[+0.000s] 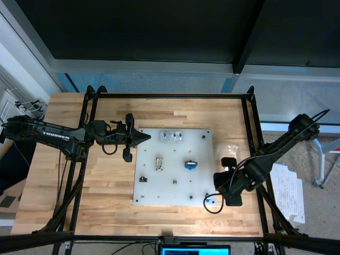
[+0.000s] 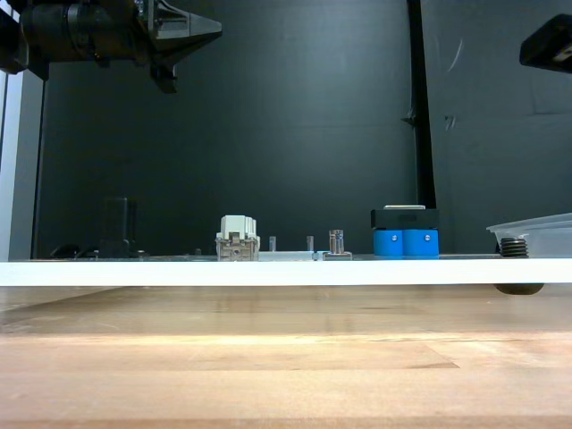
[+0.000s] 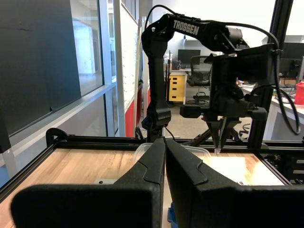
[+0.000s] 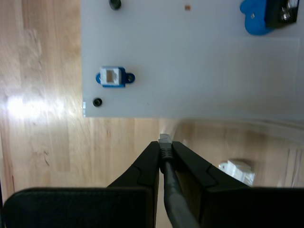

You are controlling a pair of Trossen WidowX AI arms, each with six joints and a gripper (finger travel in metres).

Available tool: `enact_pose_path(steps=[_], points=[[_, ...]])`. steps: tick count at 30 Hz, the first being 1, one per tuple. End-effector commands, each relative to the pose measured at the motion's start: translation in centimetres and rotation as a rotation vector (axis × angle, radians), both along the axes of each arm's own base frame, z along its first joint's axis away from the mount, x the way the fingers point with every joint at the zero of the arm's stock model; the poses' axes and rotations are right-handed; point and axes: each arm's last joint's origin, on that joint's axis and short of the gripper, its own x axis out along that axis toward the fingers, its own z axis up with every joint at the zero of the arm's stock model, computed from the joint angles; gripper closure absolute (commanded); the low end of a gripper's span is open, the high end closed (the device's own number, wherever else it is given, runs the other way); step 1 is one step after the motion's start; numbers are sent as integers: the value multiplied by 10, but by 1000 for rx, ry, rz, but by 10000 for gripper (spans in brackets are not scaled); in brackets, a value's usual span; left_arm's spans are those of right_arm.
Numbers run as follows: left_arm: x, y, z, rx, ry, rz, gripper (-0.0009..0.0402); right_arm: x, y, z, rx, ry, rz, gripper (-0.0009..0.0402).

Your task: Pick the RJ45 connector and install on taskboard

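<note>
- RJ45 connector [image 4: 165, 138], right wrist view: a small pale plug on a dark grey cable [image 4: 172, 194]. It is pinched between the closed fingers of the right gripper [image 4: 165, 145], with only its tip proud of them. It hangs over bare wood just off the edge of the taskboard [image 4: 190, 71], beside the clear tray [image 4: 256, 130]. The white socket [image 4: 114, 77] in its blue frame sits near the board's corner, off to one side of the plug's line. With so little plug showing and the grip partly on the cable, it could tilt or slide back when pressed in. I cannot tell which way its latch faces.
- High view: the right gripper [image 1: 222, 181] stands just beside the board's right edge, and the cable [image 1: 212, 203] loops over the board's near corner. That loop might drag on a fitting and pull the plug askew. The left gripper [image 1: 146, 137] hovers at the board's left edge, well apart.
- Low view: the left gripper [image 2: 210, 31] hangs high above the board; the plug is out of sight. Raised fittings such as the blue block [image 2: 407, 239] could be clipped by a low pass.
- Left wrist view: the left gripper's fingers [image 3: 147, 166] are pressed together, holding nothing. Across the table the right gripper [image 3: 219, 140] points straight down, the plug a thin sliver at its tip.
</note>
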Motion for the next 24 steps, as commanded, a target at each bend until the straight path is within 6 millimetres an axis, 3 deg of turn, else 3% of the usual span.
enact_pose_path(steps=[1, 15, 24], points=[[0, 0, 0, 0, 0, 0, 393, 6, 8, -1, 0, 0, 9, 391], [0, 0, 0, 0, 0, 0, 393, 29, 36, -14, 6, -11, 15, 391], [0, 0, 0, 0, -1, 0, 393, 36, 43, -20, 7, -19, 31, 391]])
